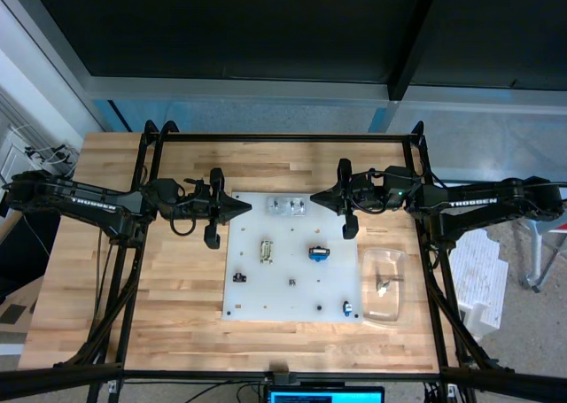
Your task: Pick the RJ45 connector and install on taskboard
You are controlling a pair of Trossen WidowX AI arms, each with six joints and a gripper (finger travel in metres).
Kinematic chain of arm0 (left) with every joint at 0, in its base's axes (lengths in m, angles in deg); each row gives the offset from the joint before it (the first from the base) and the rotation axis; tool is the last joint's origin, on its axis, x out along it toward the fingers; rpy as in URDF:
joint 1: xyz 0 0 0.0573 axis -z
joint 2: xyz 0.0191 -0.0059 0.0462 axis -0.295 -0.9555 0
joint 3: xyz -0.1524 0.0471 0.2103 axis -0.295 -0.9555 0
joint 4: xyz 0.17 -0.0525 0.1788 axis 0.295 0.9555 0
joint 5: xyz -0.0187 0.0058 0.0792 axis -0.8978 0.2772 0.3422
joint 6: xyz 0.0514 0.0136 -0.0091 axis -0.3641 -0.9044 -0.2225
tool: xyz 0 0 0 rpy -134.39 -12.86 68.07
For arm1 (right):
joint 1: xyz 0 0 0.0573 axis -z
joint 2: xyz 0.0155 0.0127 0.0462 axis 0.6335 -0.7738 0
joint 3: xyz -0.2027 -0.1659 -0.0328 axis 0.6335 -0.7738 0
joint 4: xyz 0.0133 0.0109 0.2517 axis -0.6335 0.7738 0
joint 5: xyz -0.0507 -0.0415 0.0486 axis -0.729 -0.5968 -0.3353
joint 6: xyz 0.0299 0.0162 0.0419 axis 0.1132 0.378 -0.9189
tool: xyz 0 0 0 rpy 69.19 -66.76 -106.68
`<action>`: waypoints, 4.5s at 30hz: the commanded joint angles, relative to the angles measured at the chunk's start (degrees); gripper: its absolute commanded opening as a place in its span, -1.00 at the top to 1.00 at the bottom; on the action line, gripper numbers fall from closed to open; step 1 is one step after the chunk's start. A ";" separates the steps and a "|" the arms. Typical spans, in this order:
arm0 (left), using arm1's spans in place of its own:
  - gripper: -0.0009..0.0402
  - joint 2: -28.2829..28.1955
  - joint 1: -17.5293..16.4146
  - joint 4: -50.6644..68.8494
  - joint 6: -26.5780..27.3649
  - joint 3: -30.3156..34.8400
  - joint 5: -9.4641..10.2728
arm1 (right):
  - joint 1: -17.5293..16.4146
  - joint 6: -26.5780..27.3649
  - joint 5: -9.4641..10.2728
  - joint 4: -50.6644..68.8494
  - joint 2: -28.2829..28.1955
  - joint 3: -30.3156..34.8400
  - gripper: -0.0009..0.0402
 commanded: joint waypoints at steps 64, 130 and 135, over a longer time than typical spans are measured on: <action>0.96 0.00 0.00 0.00 -0.02 0.00 -0.02 | -8.61 -11.61 -6.75 85.46 9.05 25.20 0.96; 0.96 0.02 0.00 0.02 -0.02 0.00 -0.02 | -57.20 -59.95 -19.65 100.67 -4.63 22.86 0.03; 0.96 0.02 0.00 0.00 -0.02 0.00 -0.02 | -57.29 -60.00 -19.98 97.31 -4.85 19.67 0.01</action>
